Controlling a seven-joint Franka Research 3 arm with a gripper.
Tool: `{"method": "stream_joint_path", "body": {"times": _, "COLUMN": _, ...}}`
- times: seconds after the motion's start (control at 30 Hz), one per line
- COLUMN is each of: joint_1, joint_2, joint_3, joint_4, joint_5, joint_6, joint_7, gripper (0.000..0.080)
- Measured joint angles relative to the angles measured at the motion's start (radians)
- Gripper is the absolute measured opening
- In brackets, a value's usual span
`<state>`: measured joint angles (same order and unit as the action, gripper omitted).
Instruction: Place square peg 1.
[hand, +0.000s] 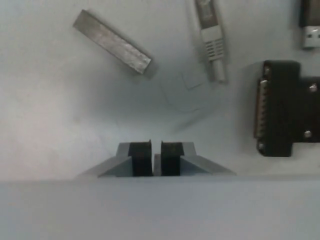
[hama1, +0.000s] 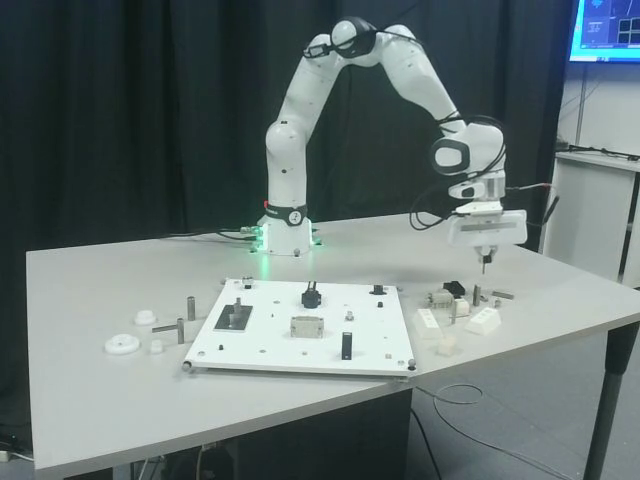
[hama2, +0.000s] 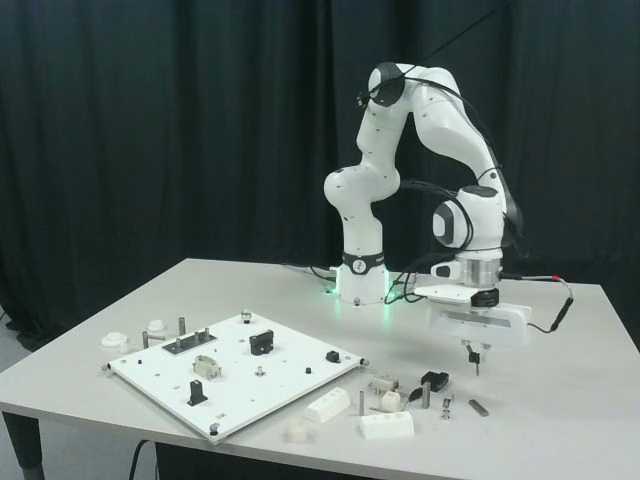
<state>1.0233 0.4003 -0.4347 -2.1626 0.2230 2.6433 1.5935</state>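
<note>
The square peg (hand: 112, 41) is a short grey metal bar lying flat on the table, seen also at the right end of the parts cluster (hama1: 503, 295) (hama2: 480, 407). My gripper (hand: 155, 157) hangs above the table a little short of the peg, clearly off the surface in the room views (hama1: 485, 262) (hama2: 476, 365). Its black fingertips stand almost together, shut, with nothing held between them. The white assembly board (hama1: 370, 350) (hama2: 290, 395) lies well to one side of the gripper.
Beneath the wrist lie a grey network plug (hand: 212, 40), a black multi-pin connector (hand: 285, 107) and a USB plug (hand: 311, 30). White blocks (hama1: 483, 322) (hama2: 386, 426), upright pegs and small parts sit between board and gripper. White gears (hama1: 120, 345) lie beyond the board's far side.
</note>
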Motion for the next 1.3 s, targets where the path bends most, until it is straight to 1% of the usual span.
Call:
{"method": "stream_joint_path", "body": {"times": 0.3, "joint_1": 0.019, "joint_2": 0.072, "joint_3": 0.0, "joint_4": 0.054, "joint_5": 0.0, "joint_6": 0.0, "joint_7": 0.04, "gripper": 0.0035}}
{"method": "stream_joint_path", "body": {"times": 0.47, "joint_1": 0.02, "joint_2": 0.102, "joint_3": 0.0, "joint_4": 0.08, "joint_5": 0.0, "joint_6": -0.001, "joint_7": 0.056, "gripper": 0.0035}}
{"method": "stream_joint_path", "body": {"times": 0.63, "joint_1": 0.02, "joint_2": 0.121, "joint_3": -0.002, "joint_4": 0.097, "joint_5": -0.002, "joint_6": -0.004, "joint_7": 0.061, "gripper": 0.0035}}
{"method": "stream_joint_path", "body": {"times": 0.87, "joint_1": 0.02, "joint_2": 0.13, "joint_3": -0.005, "joint_4": 0.11, "joint_5": -0.008, "joint_6": -0.015, "joint_7": 0.077, "gripper": 0.0035}}
{"method": "stream_joint_path", "body": {"times": 0.9, "joint_1": 0.02, "joint_2": 0.13, "joint_3": -0.005, "joint_4": 0.112, "joint_5": -0.01, "joint_6": -0.017, "joint_7": 0.081, "gripper": 0.0193}}
{"method": "stream_joint_path", "body": {"times": 1.07, "joint_1": 0.02, "joint_2": 0.131, "joint_3": -0.007, "joint_4": 0.116, "joint_5": -0.022, "joint_6": -0.023, "joint_7": 0.103, "gripper": 0.0193}}
{"method": "stream_joint_path", "body": {"times": 1.1, "joint_1": 0.02, "joint_2": 0.131, "joint_3": -0.007, "joint_4": 0.117, "joint_5": -0.024, "joint_6": -0.024, "joint_7": 0.106, "gripper": 0.0537}}
{"method": "stream_joint_path", "body": {"times": 1.27, "joint_1": 0.02, "joint_2": 0.131, "joint_3": -0.01, "joint_4": 0.127, "joint_5": -0.04, "joint_6": -0.042, "joint_7": 0.122, "gripper": 0.0537}}
{"method": "stream_joint_path", "body": {"times": 1.3, "joint_1": 0.02, "joint_2": 0.131, "joint_3": -0.011, "joint_4": 0.13, "joint_5": -0.041, "joint_6": -0.045, "joint_7": 0.126, "gripper": 0.0743}}
